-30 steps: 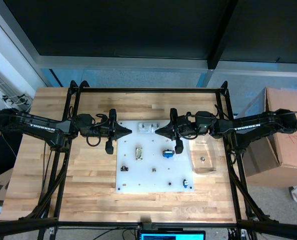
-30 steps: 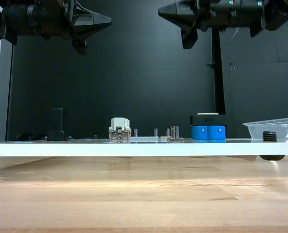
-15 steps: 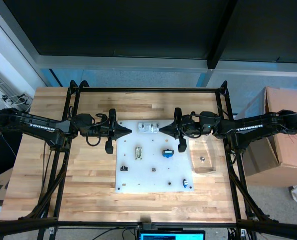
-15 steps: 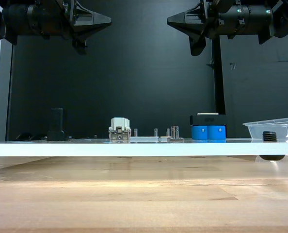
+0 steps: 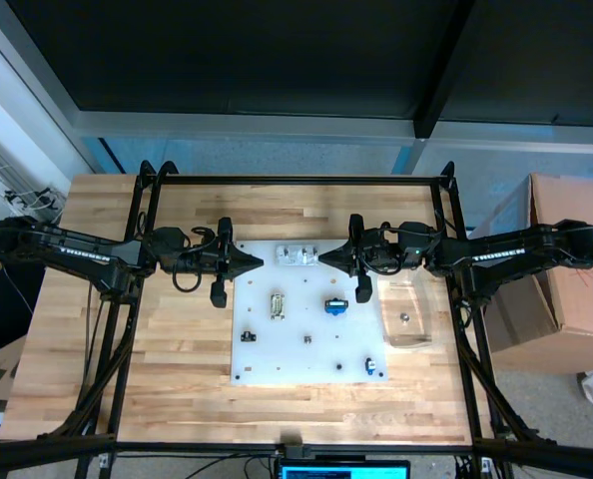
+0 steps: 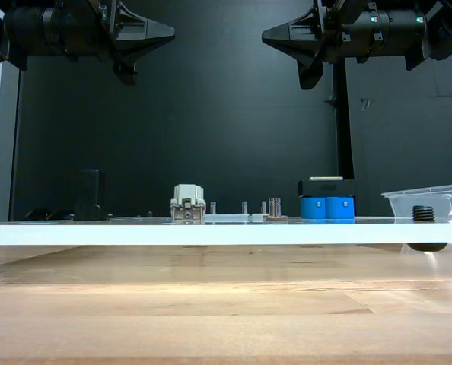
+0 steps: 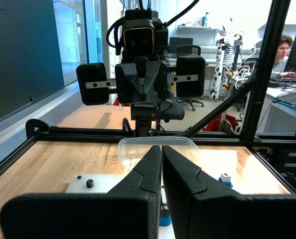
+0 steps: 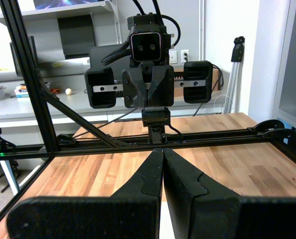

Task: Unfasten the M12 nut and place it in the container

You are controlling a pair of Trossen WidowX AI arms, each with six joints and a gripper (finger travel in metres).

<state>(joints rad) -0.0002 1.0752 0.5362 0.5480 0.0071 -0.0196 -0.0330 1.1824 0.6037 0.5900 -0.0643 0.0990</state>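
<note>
The small silver nut [image 5: 404, 318] lies free inside the clear container [image 5: 420, 299], to the right of the white board [image 5: 277, 349]. The black stud [image 6: 422, 214] shows its ribs bare in the low view, in front of the container [image 6: 439, 196]. My right gripper [image 5: 321, 258] hovers high over the board's far edge, shut with nothing between its fingers, well apart from the nut. My left gripper [image 5: 260, 261] faces it from the left at the same height, also shut and empty. Both show tip to tip in the low view, left gripper [image 6: 171, 32] and right gripper [image 6: 265, 34].
On the board stand a grey-white connector [image 5: 277, 304], a blue block [image 5: 335, 305] and a small blue part [image 5: 373, 367]. A black frame [image 5: 296, 181] rings the wooden table. A cardboard box [image 5: 566, 279] stands off the table's right side.
The right gripper drew back to the right and dipped slightly, then held still. The nut stays in the container and the left arm has not moved.
</note>
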